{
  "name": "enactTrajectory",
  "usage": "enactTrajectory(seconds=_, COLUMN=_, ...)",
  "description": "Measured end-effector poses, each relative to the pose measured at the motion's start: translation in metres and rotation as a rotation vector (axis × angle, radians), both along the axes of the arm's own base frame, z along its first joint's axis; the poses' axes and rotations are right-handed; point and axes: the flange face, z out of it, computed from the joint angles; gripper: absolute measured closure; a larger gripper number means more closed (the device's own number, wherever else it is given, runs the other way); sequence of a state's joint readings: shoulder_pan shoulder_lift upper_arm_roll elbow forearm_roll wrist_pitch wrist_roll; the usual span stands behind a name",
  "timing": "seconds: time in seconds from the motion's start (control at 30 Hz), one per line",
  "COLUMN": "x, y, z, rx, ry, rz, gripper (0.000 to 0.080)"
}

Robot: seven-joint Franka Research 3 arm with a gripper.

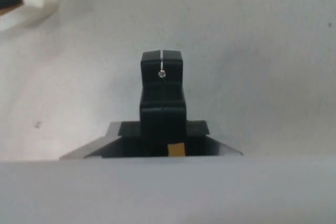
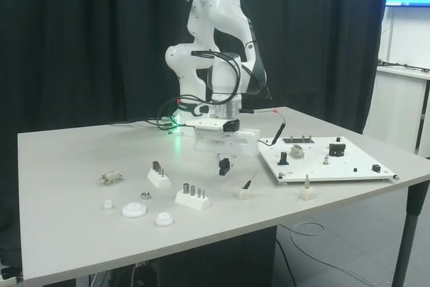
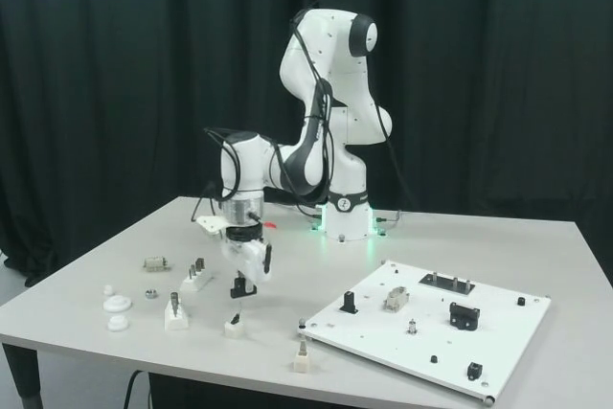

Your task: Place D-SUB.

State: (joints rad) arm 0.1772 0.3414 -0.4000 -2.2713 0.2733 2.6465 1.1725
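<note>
Black gripper [image 1: 162, 69] fingers pressed together over bare grey table [image 1: 252, 66], white object [image 1: 23, 1] at edge.

The white seven-jointed robot arm [image 3: 326, 93] is showing rounded, glossy shells with black bands at the joints. Black cables [image 2: 225, 65] are looping along its upper links. A green light is glowing at its round base [image 3: 345, 222]. Its white gripper [image 2: 224, 166] is ending in black fingers [image 1: 161, 85], one bearing a small screw.

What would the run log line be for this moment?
gripper: shut on D-SUB | above table, apart | board: not reached
</note>
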Motion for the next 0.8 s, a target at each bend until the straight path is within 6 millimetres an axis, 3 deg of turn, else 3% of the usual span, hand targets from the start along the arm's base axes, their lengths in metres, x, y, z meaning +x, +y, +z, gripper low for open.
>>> enactTrajectory(seconds=0.3, x=-0.014, y=0.012, z=-0.012, rx=-0.01, ry=-0.01, rz=-0.033, gripper=0.0649)
enactTrajectory(seconds=0.8, x=-0.025, y=0.017, z=-0.012, rx=0.006, ry=0.007, rz=-0.033, gripper=0.0649)
